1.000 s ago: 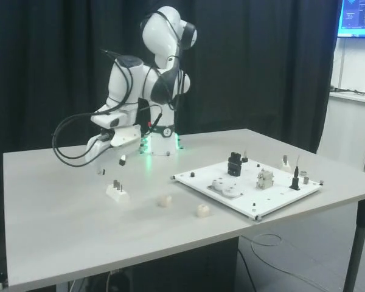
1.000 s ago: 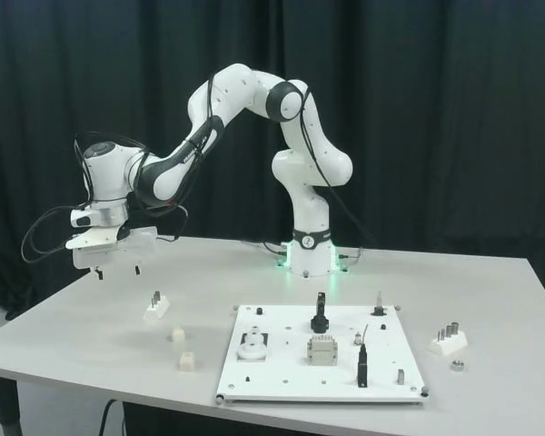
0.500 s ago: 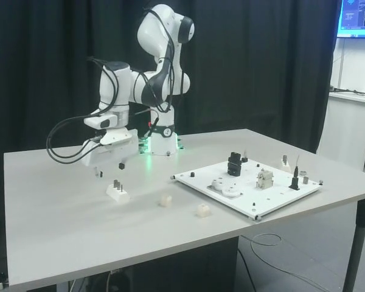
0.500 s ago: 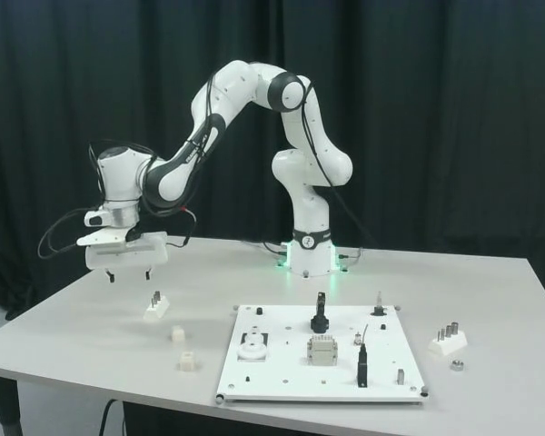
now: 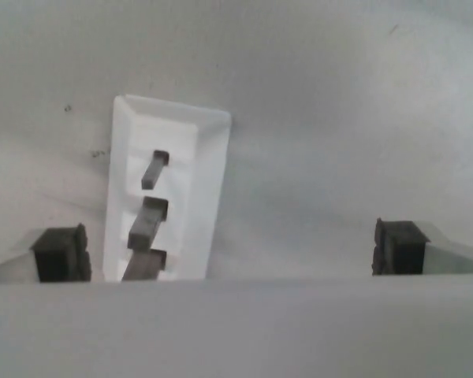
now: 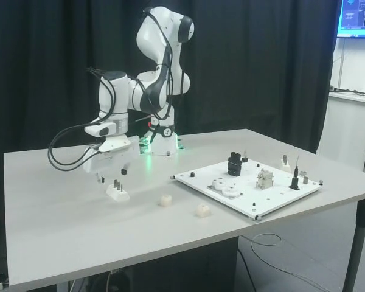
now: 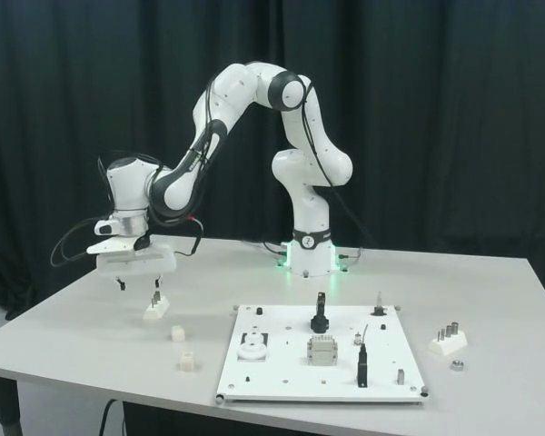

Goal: Pick square peg 3.

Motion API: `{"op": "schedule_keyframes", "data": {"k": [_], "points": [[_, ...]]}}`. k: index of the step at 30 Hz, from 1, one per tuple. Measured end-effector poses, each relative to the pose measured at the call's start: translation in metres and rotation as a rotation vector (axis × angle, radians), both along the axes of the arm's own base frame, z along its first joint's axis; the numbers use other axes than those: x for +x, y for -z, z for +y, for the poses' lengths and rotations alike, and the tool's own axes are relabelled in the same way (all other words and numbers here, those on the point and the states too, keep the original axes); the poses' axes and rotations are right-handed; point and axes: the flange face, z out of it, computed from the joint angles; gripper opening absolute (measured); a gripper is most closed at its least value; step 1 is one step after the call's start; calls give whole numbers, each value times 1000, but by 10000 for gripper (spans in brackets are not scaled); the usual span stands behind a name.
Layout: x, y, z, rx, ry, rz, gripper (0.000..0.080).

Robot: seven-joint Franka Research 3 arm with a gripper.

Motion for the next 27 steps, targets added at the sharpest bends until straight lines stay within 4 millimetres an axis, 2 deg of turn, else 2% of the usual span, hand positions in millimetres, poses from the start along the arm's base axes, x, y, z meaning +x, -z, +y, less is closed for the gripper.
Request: {"op": "schedule_keyframes", "data": {"k": [17,27], "points": [[-42,29,15,-45,38,-49,800],[-56,37,22,-60,58,-71,800]]}}
